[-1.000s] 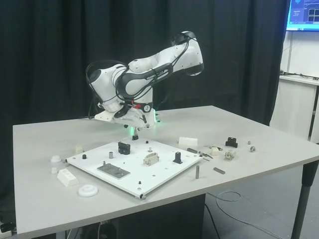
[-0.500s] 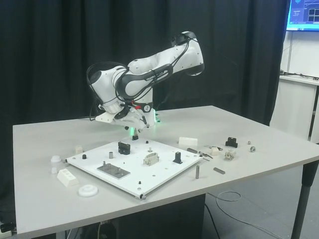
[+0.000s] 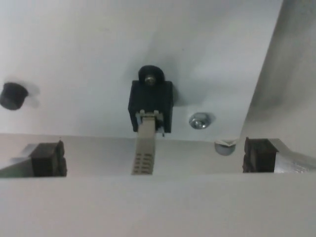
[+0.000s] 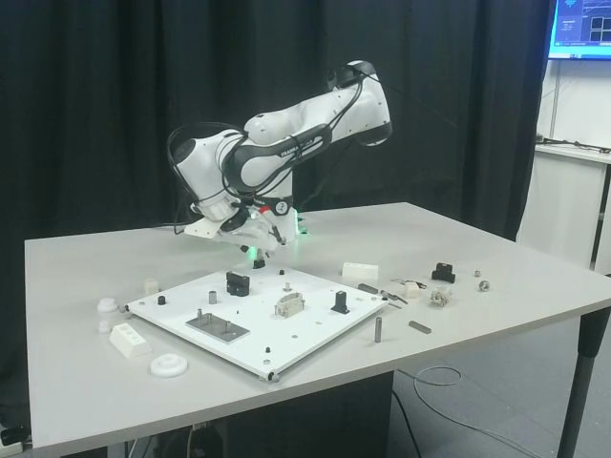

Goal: Remove Ethernet.

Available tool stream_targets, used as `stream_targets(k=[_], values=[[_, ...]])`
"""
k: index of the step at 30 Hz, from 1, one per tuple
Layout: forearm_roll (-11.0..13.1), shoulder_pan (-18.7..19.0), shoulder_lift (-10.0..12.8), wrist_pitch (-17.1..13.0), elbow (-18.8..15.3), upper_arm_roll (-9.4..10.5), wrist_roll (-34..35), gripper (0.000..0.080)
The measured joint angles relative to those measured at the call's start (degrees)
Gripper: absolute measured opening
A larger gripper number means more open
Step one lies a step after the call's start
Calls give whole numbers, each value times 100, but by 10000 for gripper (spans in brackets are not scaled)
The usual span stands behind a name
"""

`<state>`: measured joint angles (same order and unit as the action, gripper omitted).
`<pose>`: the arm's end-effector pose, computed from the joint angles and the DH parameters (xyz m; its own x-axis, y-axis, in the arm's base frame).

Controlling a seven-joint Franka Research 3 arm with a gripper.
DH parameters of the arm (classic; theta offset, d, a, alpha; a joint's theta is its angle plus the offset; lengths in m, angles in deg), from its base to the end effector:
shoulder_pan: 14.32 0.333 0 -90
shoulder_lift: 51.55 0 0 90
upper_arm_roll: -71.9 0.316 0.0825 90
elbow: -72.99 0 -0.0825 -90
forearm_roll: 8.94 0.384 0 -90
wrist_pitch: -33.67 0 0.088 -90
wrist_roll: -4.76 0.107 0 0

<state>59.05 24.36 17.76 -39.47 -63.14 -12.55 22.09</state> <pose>0.3097 -0.2606 0.1942 -0.4092 -0.7676 -0.4933 -0.9021 0.2591 0.3450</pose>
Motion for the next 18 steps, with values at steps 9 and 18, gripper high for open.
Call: stream_targets(k=[9, 18], values=[[130, 27, 0, -73, 7, 106, 218, 800], [142, 78, 2, -87, 15, 144, 271, 800]])
